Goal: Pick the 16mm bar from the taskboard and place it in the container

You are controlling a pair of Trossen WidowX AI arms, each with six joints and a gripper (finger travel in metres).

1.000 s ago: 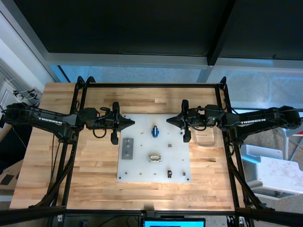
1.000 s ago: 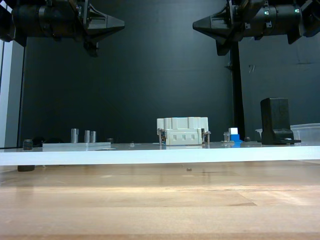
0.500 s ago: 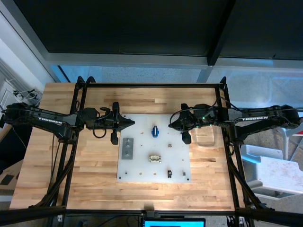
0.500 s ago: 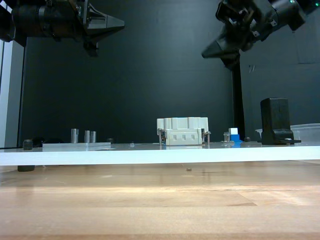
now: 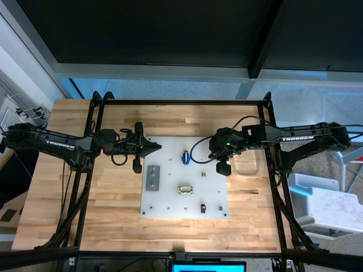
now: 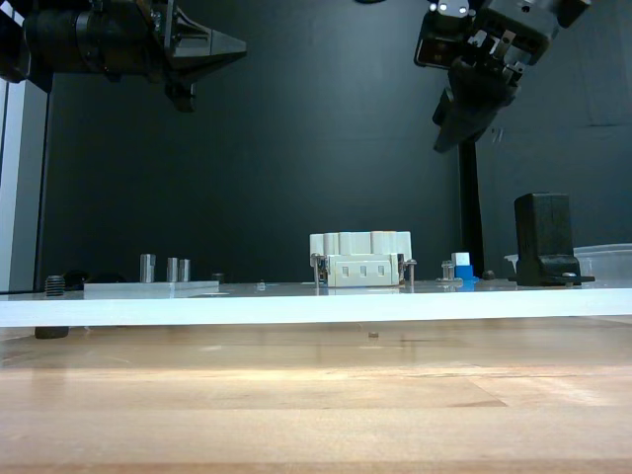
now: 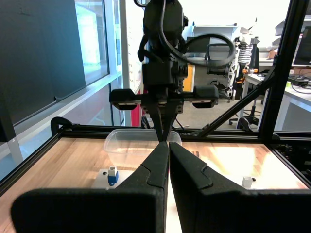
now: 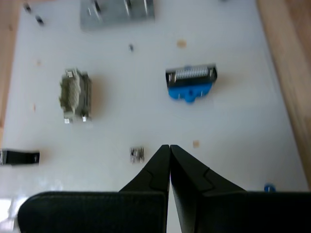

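The right gripper [image 8: 169,147] hangs well above the taskboard [image 5: 170,199], tilted steeply down at it, its 2 fingers pressed together; the 16mm bar [image 8: 137,154] sits on the board just beside the line of those closed tips, offset toward the side where the silver connector [image 8: 74,95] and the small black part [image 8: 19,158] lie, away from the blue part [image 8: 190,82]; in the low view it appears to stand upright, so its long axis looks vertical, though it is too small to be sure. The right arm is plainly the nearer. The left gripper [image 7: 168,144], fingers likewise together, hovers high over the board's far left corner. The container [image 7: 124,145] rests on the table just off the board's right edge, beneath the right arm; nothing shows inside it.
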